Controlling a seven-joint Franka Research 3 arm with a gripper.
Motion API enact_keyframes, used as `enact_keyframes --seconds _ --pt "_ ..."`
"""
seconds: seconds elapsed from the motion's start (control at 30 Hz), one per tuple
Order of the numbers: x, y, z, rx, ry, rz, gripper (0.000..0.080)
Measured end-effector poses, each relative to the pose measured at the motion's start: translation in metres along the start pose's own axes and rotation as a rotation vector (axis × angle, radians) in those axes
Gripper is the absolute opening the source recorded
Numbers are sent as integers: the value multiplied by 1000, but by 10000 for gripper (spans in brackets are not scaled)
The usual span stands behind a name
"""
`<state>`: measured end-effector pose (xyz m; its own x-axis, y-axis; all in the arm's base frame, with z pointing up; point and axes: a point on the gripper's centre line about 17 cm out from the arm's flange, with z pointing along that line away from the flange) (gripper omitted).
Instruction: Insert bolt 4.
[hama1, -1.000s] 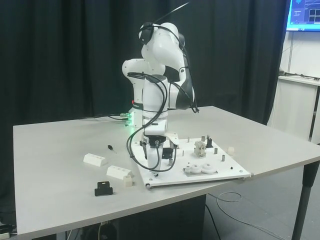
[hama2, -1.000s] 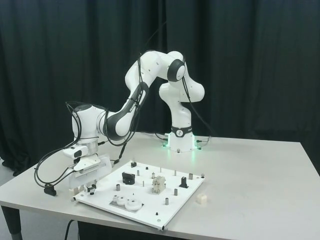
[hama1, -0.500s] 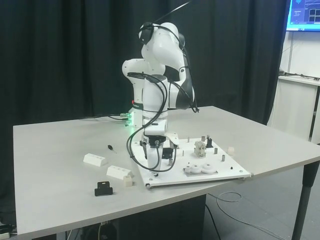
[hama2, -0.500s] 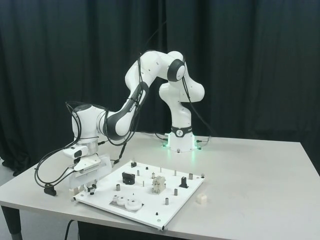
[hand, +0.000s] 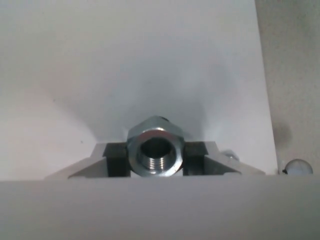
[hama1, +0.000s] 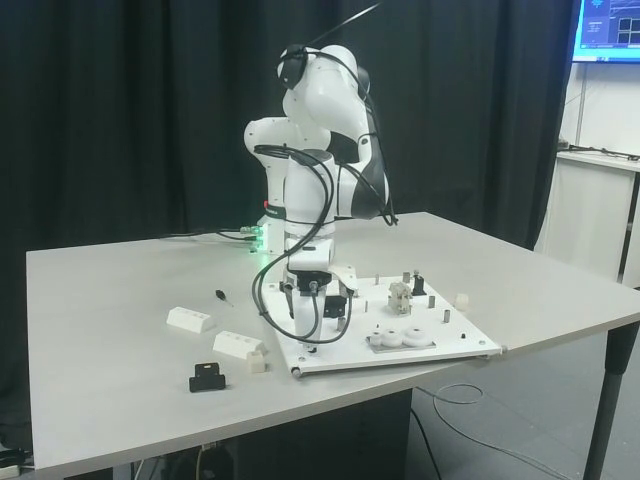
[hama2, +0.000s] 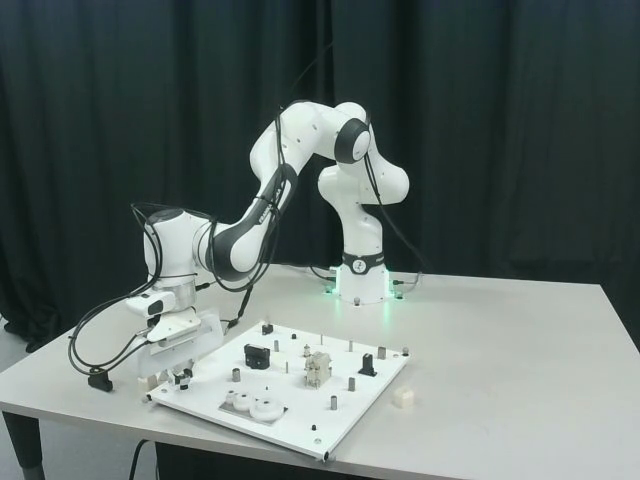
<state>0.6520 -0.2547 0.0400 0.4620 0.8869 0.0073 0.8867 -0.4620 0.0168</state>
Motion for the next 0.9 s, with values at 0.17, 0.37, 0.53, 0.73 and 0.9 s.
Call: enact_keyframes --seconds 0.17,0.37,0.53,0.73,0.9 --pt "0 0 0 0 4 4 226" --pt "0 0 0 0 9 10 226" --pt "0 0 0 1 13 15 226" --pt "0 0 0 2 26 52 226" --pt "1 -1 0 7 36 149 226"
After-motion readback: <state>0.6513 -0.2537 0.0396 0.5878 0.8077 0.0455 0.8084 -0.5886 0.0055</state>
